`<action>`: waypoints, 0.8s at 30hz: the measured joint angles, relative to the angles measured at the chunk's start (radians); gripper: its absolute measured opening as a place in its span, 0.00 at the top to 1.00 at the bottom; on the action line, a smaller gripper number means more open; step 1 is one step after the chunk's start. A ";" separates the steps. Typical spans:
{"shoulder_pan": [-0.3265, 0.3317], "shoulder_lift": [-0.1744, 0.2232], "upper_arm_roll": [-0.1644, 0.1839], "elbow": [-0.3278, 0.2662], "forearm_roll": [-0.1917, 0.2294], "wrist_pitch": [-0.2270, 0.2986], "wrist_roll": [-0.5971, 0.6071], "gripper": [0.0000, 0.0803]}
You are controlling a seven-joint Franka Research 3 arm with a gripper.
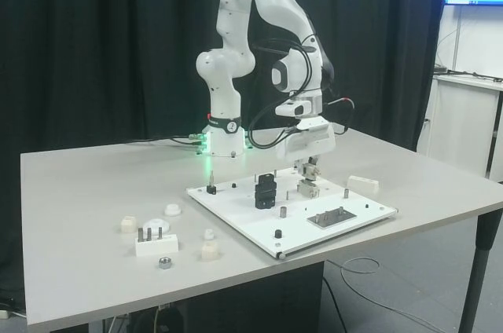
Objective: Insert waterproof.
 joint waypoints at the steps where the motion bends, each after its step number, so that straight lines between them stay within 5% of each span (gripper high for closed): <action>1: 0.000 0.002 0.000 0.000 0.001 0.002 0.000 0.61; 24: 0.000 0.041 0.007 0.000 0.017 0.051 -0.002 0.61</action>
